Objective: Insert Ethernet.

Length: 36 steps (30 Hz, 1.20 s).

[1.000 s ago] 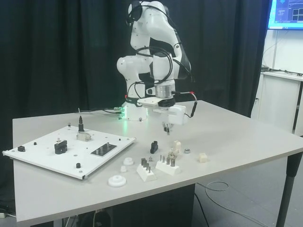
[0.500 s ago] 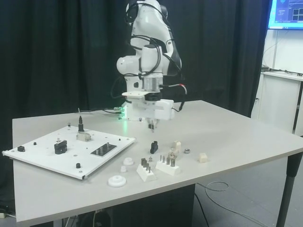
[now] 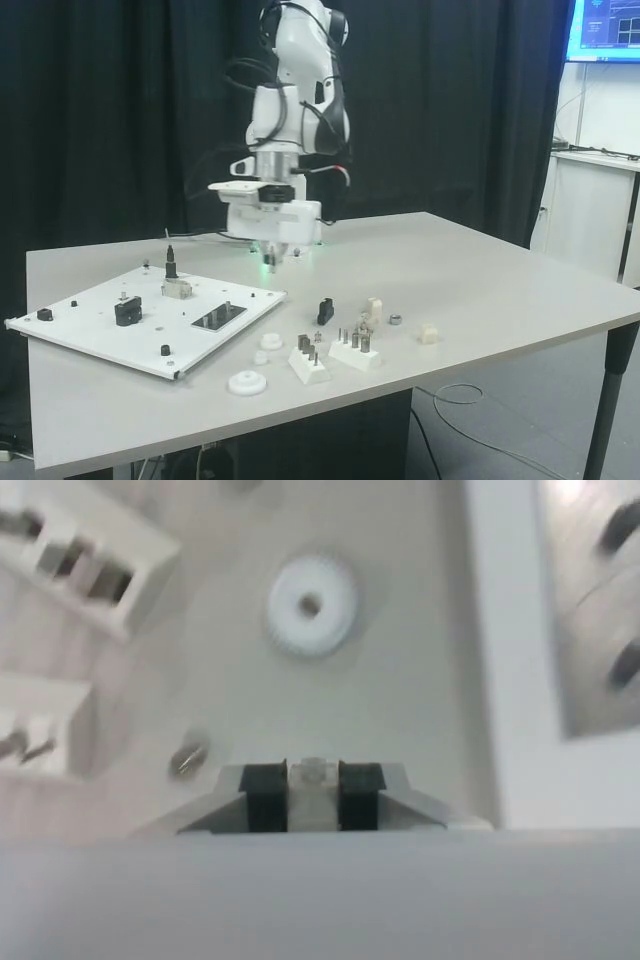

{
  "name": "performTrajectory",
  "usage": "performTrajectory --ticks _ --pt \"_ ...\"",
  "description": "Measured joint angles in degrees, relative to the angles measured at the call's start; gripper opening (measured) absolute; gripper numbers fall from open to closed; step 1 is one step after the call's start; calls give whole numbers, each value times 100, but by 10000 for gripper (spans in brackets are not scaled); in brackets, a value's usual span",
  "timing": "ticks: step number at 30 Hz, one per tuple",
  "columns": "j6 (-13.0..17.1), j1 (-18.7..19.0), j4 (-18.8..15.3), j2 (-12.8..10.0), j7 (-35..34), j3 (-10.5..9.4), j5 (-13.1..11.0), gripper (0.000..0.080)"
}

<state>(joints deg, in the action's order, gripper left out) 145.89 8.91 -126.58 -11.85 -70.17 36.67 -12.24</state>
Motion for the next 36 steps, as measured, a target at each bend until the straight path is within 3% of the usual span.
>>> performTrajectory --ticks 13,36 --pt "-8 -513 237 -105 1255 294 0 102" --pt "-175 -1756 975 -490 2878 374 -64 102"
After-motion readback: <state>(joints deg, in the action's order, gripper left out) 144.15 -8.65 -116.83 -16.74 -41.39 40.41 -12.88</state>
